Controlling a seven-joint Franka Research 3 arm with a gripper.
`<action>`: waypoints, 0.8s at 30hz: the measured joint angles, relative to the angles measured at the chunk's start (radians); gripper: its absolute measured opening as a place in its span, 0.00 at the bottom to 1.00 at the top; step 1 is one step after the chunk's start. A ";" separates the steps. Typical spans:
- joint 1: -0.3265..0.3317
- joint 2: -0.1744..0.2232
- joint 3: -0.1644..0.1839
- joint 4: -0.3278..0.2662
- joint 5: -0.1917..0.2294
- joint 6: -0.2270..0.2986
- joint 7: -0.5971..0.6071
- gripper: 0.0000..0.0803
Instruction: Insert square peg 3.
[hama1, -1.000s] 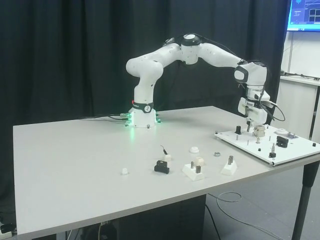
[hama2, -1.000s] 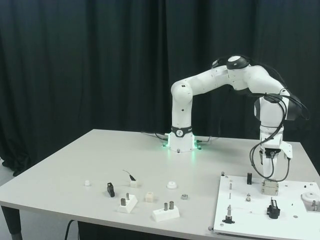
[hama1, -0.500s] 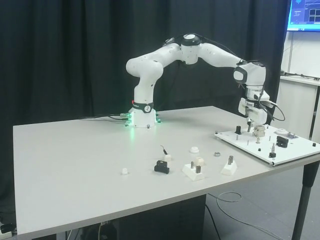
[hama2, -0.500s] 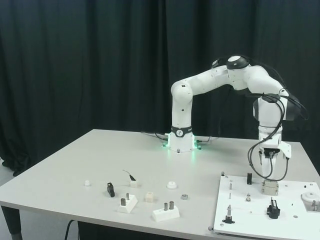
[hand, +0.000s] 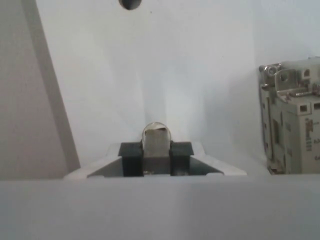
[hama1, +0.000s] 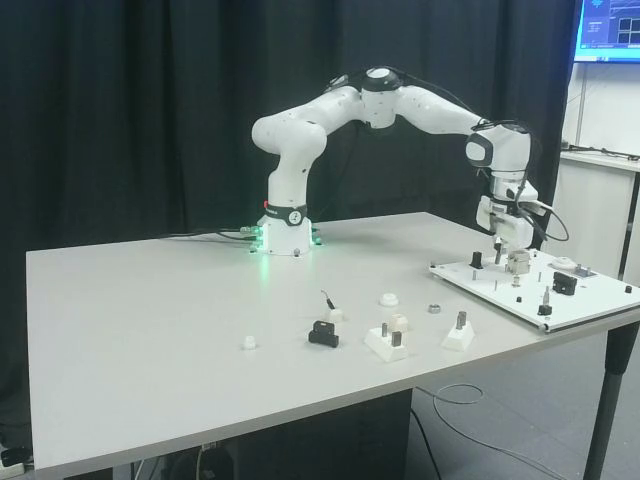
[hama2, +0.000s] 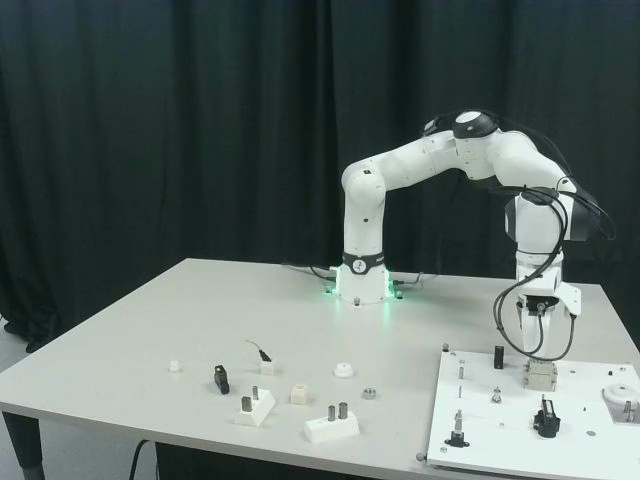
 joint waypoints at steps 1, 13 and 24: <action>0.001 0.000 0.000 -0.001 0.000 0.001 0.000 0.14; 0.017 0.000 0.000 -0.014 0.002 0.020 0.021 0.14; 0.033 0.000 0.001 -0.025 0.006 0.052 0.041 0.14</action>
